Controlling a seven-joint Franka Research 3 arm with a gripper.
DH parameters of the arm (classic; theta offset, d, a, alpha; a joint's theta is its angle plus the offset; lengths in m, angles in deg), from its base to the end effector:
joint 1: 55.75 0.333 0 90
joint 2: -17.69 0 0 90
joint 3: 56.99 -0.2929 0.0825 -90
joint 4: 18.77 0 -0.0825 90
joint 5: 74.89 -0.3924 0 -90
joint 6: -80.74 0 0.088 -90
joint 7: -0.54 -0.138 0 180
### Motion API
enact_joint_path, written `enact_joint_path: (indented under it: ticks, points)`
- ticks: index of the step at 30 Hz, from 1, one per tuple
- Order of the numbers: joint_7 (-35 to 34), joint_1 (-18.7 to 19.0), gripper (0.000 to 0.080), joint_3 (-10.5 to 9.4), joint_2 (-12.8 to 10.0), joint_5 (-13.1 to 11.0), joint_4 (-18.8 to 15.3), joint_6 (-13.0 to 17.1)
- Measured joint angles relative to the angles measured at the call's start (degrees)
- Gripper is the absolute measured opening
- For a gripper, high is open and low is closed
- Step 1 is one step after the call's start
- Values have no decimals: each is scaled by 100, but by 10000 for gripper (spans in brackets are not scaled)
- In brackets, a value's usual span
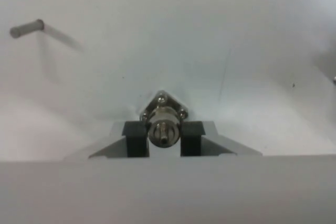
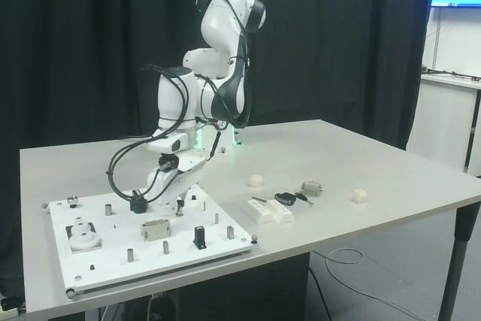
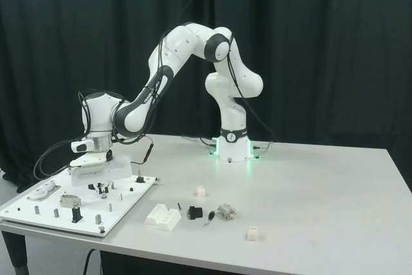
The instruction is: Remove BNC.
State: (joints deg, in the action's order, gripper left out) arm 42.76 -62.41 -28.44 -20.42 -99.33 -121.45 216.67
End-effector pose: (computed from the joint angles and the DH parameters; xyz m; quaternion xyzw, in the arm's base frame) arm 0.5428 -0.3561 0.1611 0.9989 -0.0462 0.0084 0.0085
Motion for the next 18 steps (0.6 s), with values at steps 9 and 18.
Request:
enact_joint_path:
  ticks: [9, 18]
  points:
    - [530, 0, 124, 0, -1, 11, 1, 10]
    - [683, 0, 124, 2, -1, 14, 3, 12]
